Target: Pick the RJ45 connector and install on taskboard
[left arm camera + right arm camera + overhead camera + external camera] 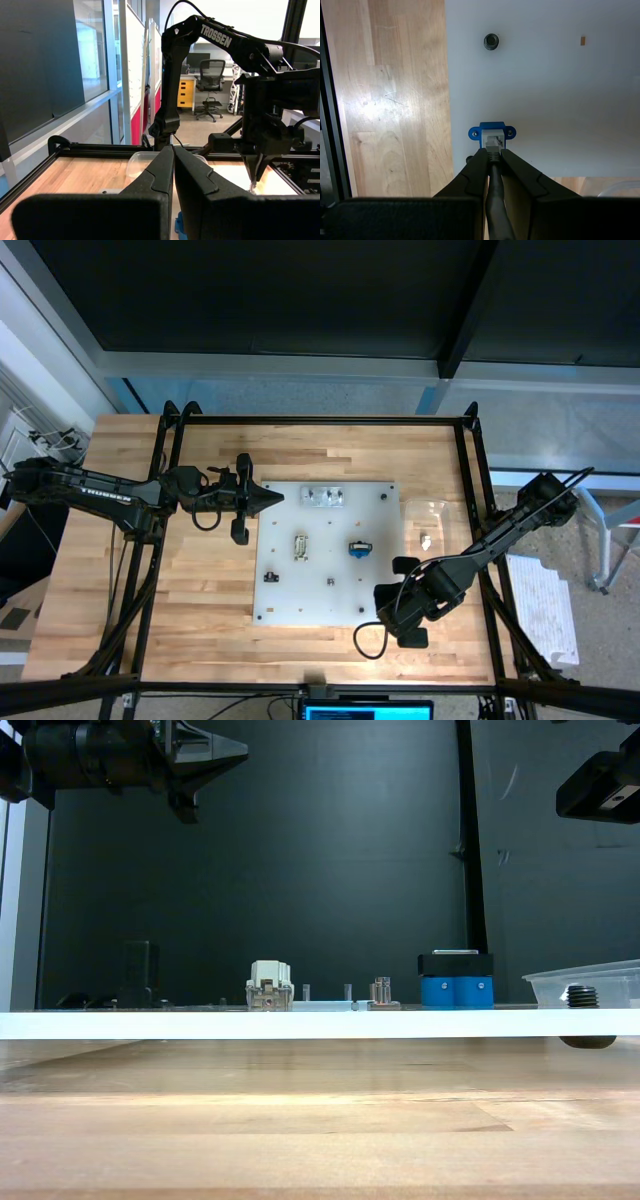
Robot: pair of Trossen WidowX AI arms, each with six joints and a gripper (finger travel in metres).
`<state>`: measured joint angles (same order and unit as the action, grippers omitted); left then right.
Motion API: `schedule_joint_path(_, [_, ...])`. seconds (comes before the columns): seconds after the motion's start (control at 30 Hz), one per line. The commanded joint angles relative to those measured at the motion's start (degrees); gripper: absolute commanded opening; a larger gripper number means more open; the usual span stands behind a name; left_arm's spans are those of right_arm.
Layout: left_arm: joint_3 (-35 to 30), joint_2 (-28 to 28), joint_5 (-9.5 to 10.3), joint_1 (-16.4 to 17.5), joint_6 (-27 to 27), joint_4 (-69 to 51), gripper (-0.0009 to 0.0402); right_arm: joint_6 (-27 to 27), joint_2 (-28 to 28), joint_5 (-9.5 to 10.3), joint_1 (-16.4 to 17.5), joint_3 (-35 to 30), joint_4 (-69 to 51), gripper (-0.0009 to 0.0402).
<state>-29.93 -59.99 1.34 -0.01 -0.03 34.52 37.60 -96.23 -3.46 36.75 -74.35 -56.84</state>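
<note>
The taskboard (300,590) lay on the tabletop (200,630), a tray (441,510) just right of it. The left claw (276,498) hung above its far-left corner; the right claw (493,154) (over the near-right corner) held the RJ45 connector (494,142) at a socket (492,131).

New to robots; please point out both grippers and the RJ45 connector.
left gripper (277,499): high view, fingertips' midpoint, above taskboard's (300,592) left edge.
right gripper (493,152): right wrist view, fingertips' midpoint, over taskboard.
RJ45 connector (494,142): right wrist view, whitish body.

RJ45 connector (494,142) partly inside right tool (493,153)
</note>
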Motion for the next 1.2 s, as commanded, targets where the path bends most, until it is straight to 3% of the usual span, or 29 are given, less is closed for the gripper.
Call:
schedule_joint_path(0.03, [0.0, 0.0, -0.02, 0.0, 0.0, 0.0, 0.0000, -0.5, 0.1, -0.02, 0.0, 0.0, -0.1, 0.0000])
schedule_joint_path(0.5, [0.0, 0.0, -0.02, 0.0, 0.0, 0.0, 0.0000, -1.9, 0.1, -1.36, -0.1, 0.1, 0.0, 0.0000])
schedule_joint_path(1.2, [0.0, 0.0, -0.02, 0.0, 0.0, 0.0, 0.0000, -1.9, 0.0, -1.33, 0.2, 1.3, 1.1, 0.0000])
